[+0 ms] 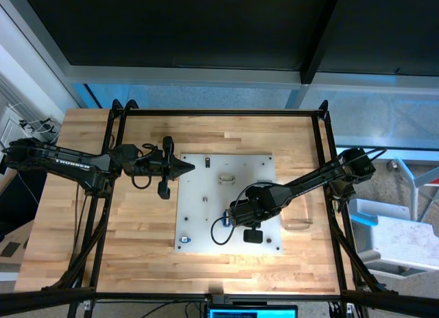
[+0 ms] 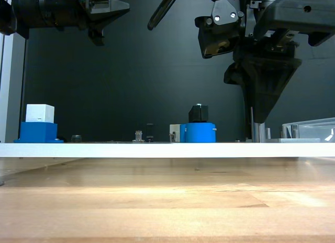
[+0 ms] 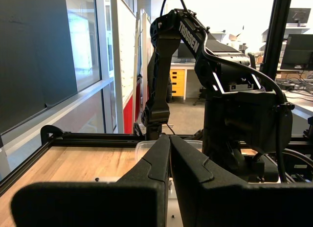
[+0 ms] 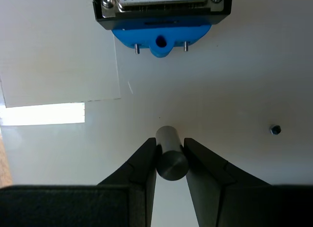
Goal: Pick the 16mm cylinder and place it in the taskboard
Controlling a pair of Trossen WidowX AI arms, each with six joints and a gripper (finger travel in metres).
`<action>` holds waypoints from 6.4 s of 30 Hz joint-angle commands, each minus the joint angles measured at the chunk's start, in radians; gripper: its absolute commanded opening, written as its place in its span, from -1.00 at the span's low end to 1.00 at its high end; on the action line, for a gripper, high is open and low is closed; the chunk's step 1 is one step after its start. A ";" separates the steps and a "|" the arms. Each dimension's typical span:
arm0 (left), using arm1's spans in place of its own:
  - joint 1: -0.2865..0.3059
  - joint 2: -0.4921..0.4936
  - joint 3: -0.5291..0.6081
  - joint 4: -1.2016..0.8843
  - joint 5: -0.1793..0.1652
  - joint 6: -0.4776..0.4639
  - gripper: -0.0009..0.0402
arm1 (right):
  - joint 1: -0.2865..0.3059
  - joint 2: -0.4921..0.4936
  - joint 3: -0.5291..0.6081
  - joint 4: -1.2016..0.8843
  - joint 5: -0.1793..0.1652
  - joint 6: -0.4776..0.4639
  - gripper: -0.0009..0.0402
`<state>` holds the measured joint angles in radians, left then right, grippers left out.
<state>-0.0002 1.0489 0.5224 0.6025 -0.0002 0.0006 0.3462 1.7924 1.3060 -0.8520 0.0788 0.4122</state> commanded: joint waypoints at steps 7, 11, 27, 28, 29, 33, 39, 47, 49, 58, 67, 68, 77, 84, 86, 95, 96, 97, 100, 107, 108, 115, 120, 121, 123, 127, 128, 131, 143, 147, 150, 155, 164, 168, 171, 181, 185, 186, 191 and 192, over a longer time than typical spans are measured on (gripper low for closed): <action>0.000 0.000 0.000 0.000 0.000 0.000 -0.96 | 0.000 0.000 -0.014 0.009 -0.002 -0.001 -0.81; 0.000 0.000 0.000 0.000 0.000 0.000 -0.96 | 0.000 0.000 -0.023 0.022 -0.002 -0.001 -0.81; 0.000 0.000 0.000 0.000 0.000 0.000 -0.96 | 0.001 0.000 -0.047 0.055 -0.002 -0.001 -0.81; 0.000 0.000 0.000 0.000 0.000 0.000 -0.96 | 0.001 0.000 -0.047 0.056 -0.002 -0.001 -0.81; 0.000 0.000 0.000 0.000 0.000 0.000 -0.96 | 0.000 0.000 -0.047 0.056 -0.002 -0.001 -0.81; 0.000 0.000 0.000 0.000 0.000 0.000 -0.96 | 0.001 0.000 -0.047 0.057 -0.002 -0.001 -0.81; 0.000 0.000 0.000 0.000 0.000 0.000 -0.96 | 0.001 0.000 -0.047 0.057 -0.005 0.001 -0.81; 0.000 0.000 0.000 0.000 0.000 0.000 -0.96 | 0.001 0.000 -0.047 0.057 -0.019 0.008 -0.66; 0.000 0.000 0.000 0.000 0.000 0.000 -0.96 | 0.000 0.000 -0.047 0.057 -0.019 0.010 -0.59; 0.000 0.000 0.000 0.000 0.000 0.000 -0.96 | 0.001 0.000 -0.047 0.056 -0.018 0.024 -0.28; 0.000 0.000 0.000 0.000 0.000 0.000 -0.96 | 0.002 -0.001 -0.047 0.053 -0.019 0.026 -0.03; 0.000 0.000 0.000 0.000 0.000 0.000 -0.96 | 0.002 -0.002 -0.047 0.053 -0.019 0.026 -0.01; 0.000 0.000 0.000 0.000 0.000 0.000 -0.96 | 0.004 -0.020 -0.039 0.034 -0.019 0.025 0.14; 0.000 0.000 0.000 0.000 0.000 0.000 -0.96 | 0.006 -0.050 -0.039 0.019 -0.018 0.026 0.18; 0.000 0.000 0.000 0.000 0.000 0.000 -0.96 | 0.007 -0.059 -0.039 0.011 -0.018 0.026 0.18; 0.000 0.000 0.000 0.000 0.000 0.000 -0.96 | 0.010 -0.105 -0.039 -0.027 -0.018 0.026 0.18; 0.000 0.000 0.000 0.000 0.000 0.000 -0.96 | 0.011 -0.110 -0.039 -0.028 -0.018 0.026 0.19; 0.000 0.000 0.000 0.000 0.000 0.000 -0.96 | 0.012 -0.115 -0.039 -0.029 -0.018 0.026 0.20; 0.000 0.000 0.000 0.000 0.000 0.000 -0.96 | 0.013 -0.130 -0.039 -0.039 -0.014 0.026 0.24; 0.000 0.000 0.000 0.000 0.000 0.000 -0.96 | 0.014 -0.175 -0.039 -0.076 0.008 0.026 0.32; 0.000 0.000 0.000 0.000 0.000 0.000 -0.96 | 0.014 -0.182 -0.039 -0.080 0.008 0.026 0.32; 0.000 0.000 0.000 0.000 0.000 0.000 -0.96 | 0.016 -0.217 -0.039 -0.093 0.008 0.026 0.32; 0.000 0.000 0.000 0.000 0.000 0.000 -0.96 | 0.016 -0.237 -0.039 -0.113 0.008 0.026 0.32; 0.000 0.000 0.000 0.000 0.000 0.000 -0.96 | 0.017 -0.241 -0.039 -0.114 0.008 0.026 0.32; 0.000 0.000 0.000 0.000 0.000 0.000 -0.96 | 0.017 -0.246 -0.039 -0.114 0.008 0.026 0.32; 0.000 0.000 0.000 0.000 0.000 0.000 -0.96 | 0.018 -0.246 -0.039 -0.115 0.008 0.026 0.32; 0.000 0.000 0.000 0.000 0.000 0.000 -0.96 | 0.018 -0.246 -0.039 -0.115 0.008 0.026 0.32; 0.000 0.000 0.000 0.000 0.000 0.000 -0.96 | 0.018 -0.246 -0.039 -0.115 0.008 0.026 0.32; 0.000 0.000 0.000 0.000 0.000 0.000 -0.96 | 0.018 -0.246 -0.039 -0.115 0.007 0.025 0.32; 0.000 0.000 0.000 0.000 0.000 0.000 -0.96 | 0.019 -0.246 -0.039 -0.115 0.007 0.025 0.32; 0.000 0.000 0.000 0.000 0.000 0.000 -0.96 | 0.018 -0.246 -0.039 -0.115 0.007 0.025 0.32; 0.000 0.000 0.000 0.000 0.000 0.000 -0.96 | 0.018 -0.246 -0.039 -0.113 0.007 0.025 0.32; 0.000 0.000 0.000 0.000 0.000 0.000 -0.96 | 0.018 -0.246 -0.039 -0.109 0.007 0.025 0.32; 0.000 0.000 0.000 0.000 0.000 0.000 -0.96 | 0.018 -0.246 -0.039 -0.107 0.007 0.025 0.32; 0.000 0.000 0.000 0.000 0.000 0.000 -0.96 | 0.018 -0.246 -0.039 -0.107 0.007 0.025 0.32; 0.000 0.000 0.000 0.000 0.000 0.000 -0.96 | 0.018 -0.246 -0.039 -0.107 0.007 0.025 0.32; 0.000 0.000 0.000 0.000 0.000 0.000 -0.96 | 0.018 -0.246 -0.039 -0.108 0.007 0.025 0.32; 0.000 0.000 0.000 0.000 0.000 0.000 -0.96 | 0.018 -0.246 -0.039 -0.107 0.007 0.025 0.32; 0.000 0.000 0.000 0.000 0.000 0.000 -0.96 | 0.018 -0.246 -0.039 -0.107 0.007 0.025 0.32; 0.000 0.000 0.000 0.000 0.000 0.000 -0.96 | 0.018 -0.246 -0.039 -0.106 0.007 0.025 0.32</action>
<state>-0.0002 1.0485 0.5224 0.6022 0.0002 0.0006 0.3645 1.5455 1.2663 -0.9592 0.0860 0.4370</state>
